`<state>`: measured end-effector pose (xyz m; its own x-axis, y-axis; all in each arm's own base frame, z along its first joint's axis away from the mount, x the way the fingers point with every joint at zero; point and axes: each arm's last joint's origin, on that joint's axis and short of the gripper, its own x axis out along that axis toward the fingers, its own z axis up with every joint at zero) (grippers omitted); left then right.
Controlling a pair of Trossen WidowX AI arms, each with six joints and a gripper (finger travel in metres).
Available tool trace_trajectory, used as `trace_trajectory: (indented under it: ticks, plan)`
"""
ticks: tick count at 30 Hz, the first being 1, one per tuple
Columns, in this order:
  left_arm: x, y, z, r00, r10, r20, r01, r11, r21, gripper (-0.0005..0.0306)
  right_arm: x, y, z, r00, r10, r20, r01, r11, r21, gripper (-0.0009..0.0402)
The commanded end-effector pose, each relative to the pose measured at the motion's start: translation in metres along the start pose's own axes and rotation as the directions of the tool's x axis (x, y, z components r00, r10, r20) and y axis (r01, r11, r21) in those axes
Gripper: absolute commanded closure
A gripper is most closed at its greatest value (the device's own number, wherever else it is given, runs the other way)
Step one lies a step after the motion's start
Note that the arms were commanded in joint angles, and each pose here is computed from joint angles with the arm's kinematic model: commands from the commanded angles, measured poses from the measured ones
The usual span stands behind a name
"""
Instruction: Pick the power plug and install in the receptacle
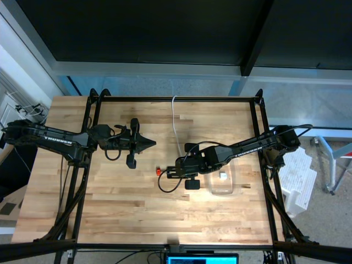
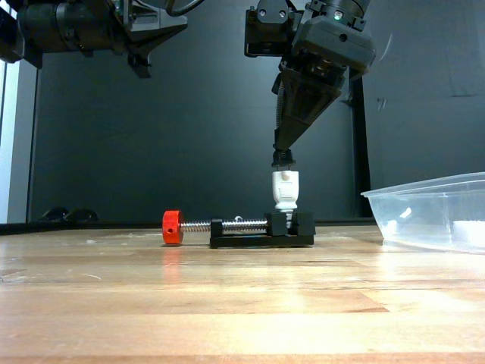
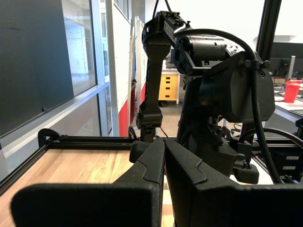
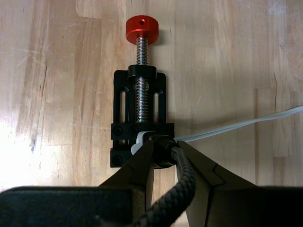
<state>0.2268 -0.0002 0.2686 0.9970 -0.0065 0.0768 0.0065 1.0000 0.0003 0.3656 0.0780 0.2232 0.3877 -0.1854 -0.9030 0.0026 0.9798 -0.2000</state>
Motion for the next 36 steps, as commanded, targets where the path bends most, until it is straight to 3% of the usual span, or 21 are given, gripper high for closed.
trace_trajectory:
  ticks: [1, 34, 36]
  plan:
    - [0.0000, 0.0001, 0.0000, 1.000, 0.000, 0.000, 0.000, 1.000, 0.000, 0.0300, 0.0035, 0.0011, -0.0027, 1.000, 0.010, -0.020, -0.010, 1.000, 0.001, 0.0393]
    - [0.0000, 0.0001, 0.0000, 1.000, 0.000, 0.000, 0.000, 1.000, 0.000, 0.0300, 0.0056, 0.0054, -0.0114, 0.999, 0.008, 0.033, -0.009, 1.000, 0.027, 0.0393]
    - [0.0000, 0.0000, 0.0000, 1.000, 0.000, 0.000, 0.000, 1.000, 0.000, 0.0300, 0.0043, 0.0059, -0.0126, 0.999, -0.010, 0.046, 0.009, 1.000, 0.026, 0.0393]
